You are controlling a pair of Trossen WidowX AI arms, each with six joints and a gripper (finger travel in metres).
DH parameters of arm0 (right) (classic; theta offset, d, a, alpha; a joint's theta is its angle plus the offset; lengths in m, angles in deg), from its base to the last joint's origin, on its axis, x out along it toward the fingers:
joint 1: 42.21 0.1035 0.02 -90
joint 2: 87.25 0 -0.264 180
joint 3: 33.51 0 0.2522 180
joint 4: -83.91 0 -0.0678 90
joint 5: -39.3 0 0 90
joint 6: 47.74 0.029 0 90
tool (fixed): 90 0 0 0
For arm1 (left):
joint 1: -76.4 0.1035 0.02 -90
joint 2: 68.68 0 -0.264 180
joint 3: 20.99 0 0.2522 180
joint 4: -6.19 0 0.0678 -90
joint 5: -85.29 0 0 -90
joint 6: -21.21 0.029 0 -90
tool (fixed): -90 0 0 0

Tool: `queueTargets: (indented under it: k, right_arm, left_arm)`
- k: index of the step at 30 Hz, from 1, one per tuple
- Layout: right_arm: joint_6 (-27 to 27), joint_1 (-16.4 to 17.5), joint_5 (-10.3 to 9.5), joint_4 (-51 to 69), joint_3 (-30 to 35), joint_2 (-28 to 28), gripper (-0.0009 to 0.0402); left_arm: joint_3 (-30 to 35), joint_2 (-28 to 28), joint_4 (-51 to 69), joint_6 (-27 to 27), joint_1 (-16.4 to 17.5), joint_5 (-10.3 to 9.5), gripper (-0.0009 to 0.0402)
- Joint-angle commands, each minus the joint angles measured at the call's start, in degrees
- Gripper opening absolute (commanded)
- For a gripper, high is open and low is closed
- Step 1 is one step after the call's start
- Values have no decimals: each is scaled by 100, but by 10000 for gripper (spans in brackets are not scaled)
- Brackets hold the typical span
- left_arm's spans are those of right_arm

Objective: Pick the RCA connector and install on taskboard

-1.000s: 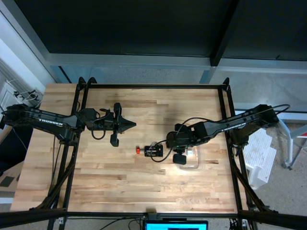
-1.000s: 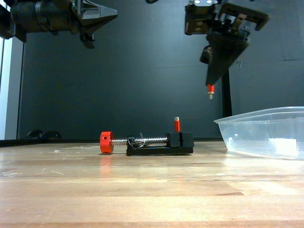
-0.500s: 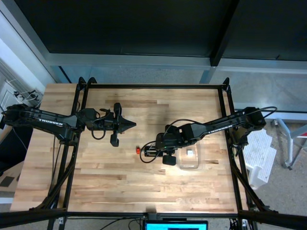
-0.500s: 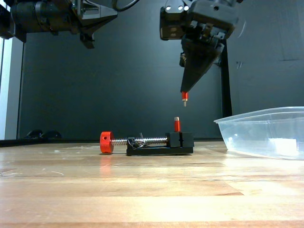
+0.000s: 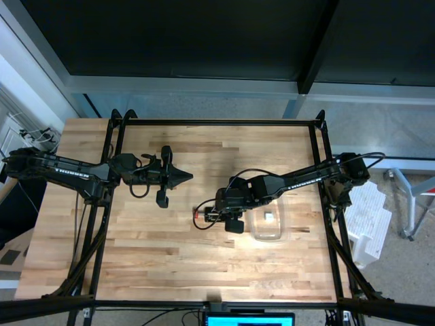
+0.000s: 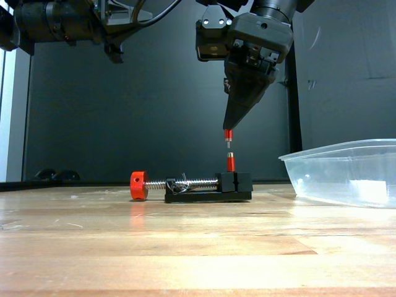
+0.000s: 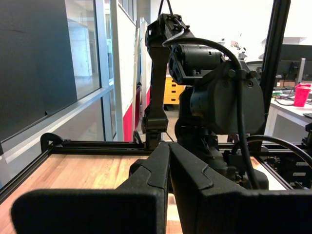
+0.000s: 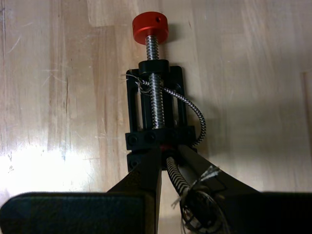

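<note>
L-gripper [image 5: 184, 177] aloft — R-gripper's [image 6: 229, 124] connector [image 6: 228, 137] ~over black taskboard [image 6: 236, 184]

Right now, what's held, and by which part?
Right gripper, above the black taskboard, pinches the tiny red RCA connector by its top; left gripper, raised at left, empty.

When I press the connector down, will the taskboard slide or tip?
Probably won't tip: the taskboard sits low and flat on the table, and the right end effector, holding the RCA connector, looks lined up above its post. It may slide if pushed sideways; nothing visibly clamps it. The left end effector hangs parked at the left.
</note>
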Motion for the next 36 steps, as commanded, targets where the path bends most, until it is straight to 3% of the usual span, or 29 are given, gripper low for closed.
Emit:
queueTargets:
  k: [1,4,36]
  right_arm:
    - [4,-15,-24,4,-7,28,0]
    - [7,-15,-149,0,-9,28,0]
    - [2,-42,-98,-98,-131,28,0]
  left_arm:
    - [0,0,0,2,0,0,0]
    - [0,2,-2,0,0,0,0]
    - [0,0,-2,0,0,0,0]
